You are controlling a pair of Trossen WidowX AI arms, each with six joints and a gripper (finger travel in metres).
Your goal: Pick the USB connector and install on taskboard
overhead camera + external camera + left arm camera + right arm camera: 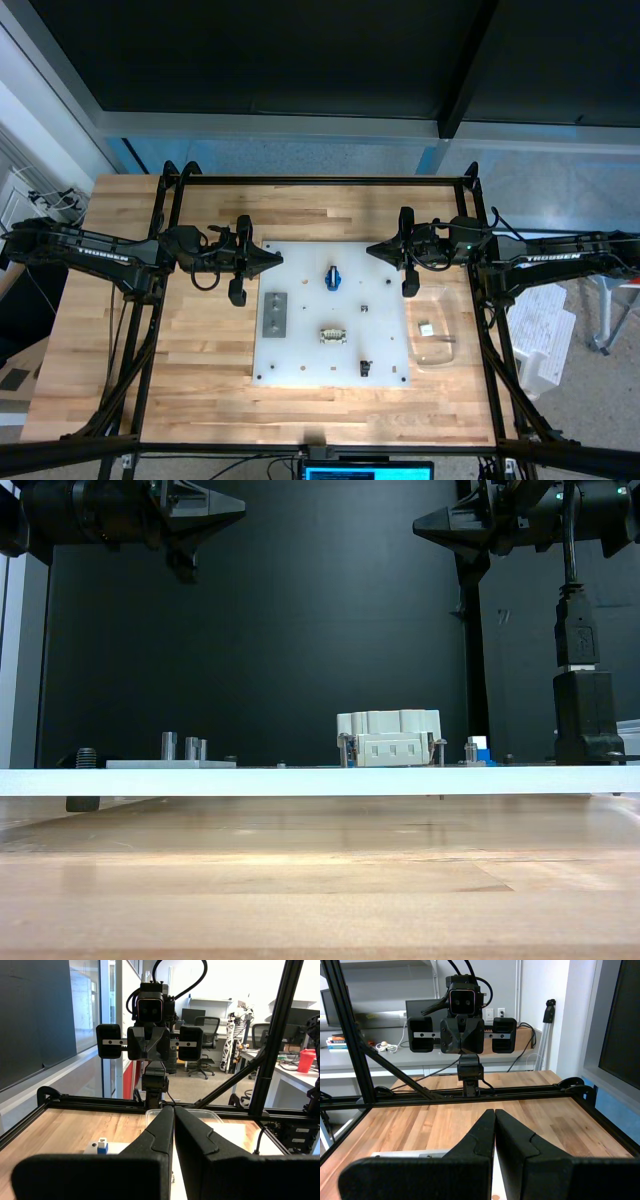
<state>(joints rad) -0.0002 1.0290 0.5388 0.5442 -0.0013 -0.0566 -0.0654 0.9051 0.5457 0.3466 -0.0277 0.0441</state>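
- High view: the left gripper (272,258) and right gripper (375,250) hang over the taskboard's (300,340) far edge. The USB connector (366,367) stands on its near part.
- Left wrist view: left gripper pinched together, empty.
- Right wrist view: right gripper pinched together too, empty.

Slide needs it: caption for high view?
Left claw and right claw, both shut, hover over flat white square taskboard.
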